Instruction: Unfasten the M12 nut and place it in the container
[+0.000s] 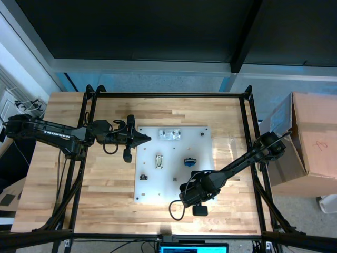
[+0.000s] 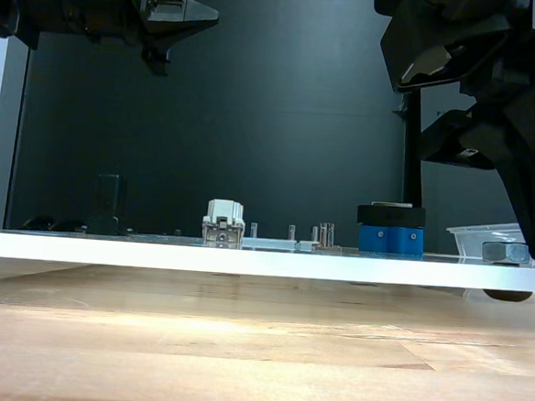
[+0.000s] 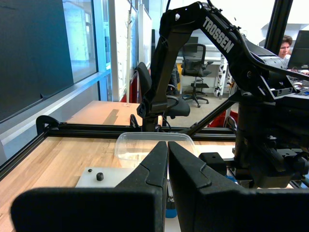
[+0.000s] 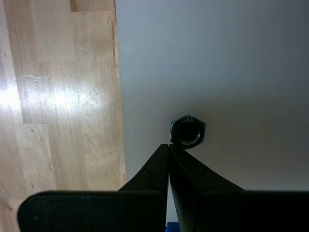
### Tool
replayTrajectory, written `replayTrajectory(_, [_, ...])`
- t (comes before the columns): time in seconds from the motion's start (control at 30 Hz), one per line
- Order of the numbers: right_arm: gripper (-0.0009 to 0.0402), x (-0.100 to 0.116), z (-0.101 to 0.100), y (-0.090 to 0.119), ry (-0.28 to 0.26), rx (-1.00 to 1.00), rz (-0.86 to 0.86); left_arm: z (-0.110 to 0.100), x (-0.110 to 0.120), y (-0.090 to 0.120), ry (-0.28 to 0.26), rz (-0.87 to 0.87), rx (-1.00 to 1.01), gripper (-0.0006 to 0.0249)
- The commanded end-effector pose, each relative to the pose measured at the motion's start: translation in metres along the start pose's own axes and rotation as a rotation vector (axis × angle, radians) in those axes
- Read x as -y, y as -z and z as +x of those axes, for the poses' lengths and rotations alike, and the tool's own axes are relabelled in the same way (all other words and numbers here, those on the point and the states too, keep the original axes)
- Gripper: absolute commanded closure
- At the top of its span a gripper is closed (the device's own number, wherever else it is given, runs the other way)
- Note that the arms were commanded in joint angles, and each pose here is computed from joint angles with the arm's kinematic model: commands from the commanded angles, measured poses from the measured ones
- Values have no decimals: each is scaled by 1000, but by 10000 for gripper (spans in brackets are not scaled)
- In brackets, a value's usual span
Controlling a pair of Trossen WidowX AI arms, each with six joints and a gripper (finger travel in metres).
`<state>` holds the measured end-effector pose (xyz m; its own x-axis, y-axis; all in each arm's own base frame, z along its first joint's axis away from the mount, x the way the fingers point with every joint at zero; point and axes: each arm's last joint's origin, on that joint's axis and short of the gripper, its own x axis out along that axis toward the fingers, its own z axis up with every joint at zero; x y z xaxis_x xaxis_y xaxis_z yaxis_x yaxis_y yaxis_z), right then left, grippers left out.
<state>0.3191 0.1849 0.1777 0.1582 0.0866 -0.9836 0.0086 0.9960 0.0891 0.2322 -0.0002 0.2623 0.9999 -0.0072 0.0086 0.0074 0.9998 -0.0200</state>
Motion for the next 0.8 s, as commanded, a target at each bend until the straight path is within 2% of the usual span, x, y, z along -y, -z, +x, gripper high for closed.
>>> replayTrajectory(0.03, [394,3,-3,0,80,25,5,0,0,0,0,0,0,243])
replayTrajectory(0.07, [394,6,-6,1,163,50,43,0,0,0,0,0,0,243])
replayTrajectory(0.1, [394,8,-11,1,222,67,72,0,0,0,0,0,0,243])
replayTrajectory(0.13, [393,10,-16,1,259,74,72,0,0,0,0,0,0,243])
replayTrajectory(0.2, [393,11,-24,2,286,65,65,0,0,0,0,0,0,243])
replayTrajectory(0.27, [393,12,-30,3,287,60,65,0,0,0,0,0,0,243])
replayTrajectory(0.33, [393,12,-34,4,259,49,68,0,0,0,0,0,0,243])
replayTrajectory(0.4, [393,11,-37,5,209,28,68,0,0,0,0,0,0,243])
replayTrajectory(0.63, [393,2,-35,3,-1,-31,46,0,0,0,0,0,0,243])
replayTrajectory(0.7, [393,0,-31,0,-26,-23,39,0,0,0,0,0,0,243])
replayTrajectory(0.8, [393,-3,-19,-3,-26,-26,35,0,0,0,0,0,1,243])
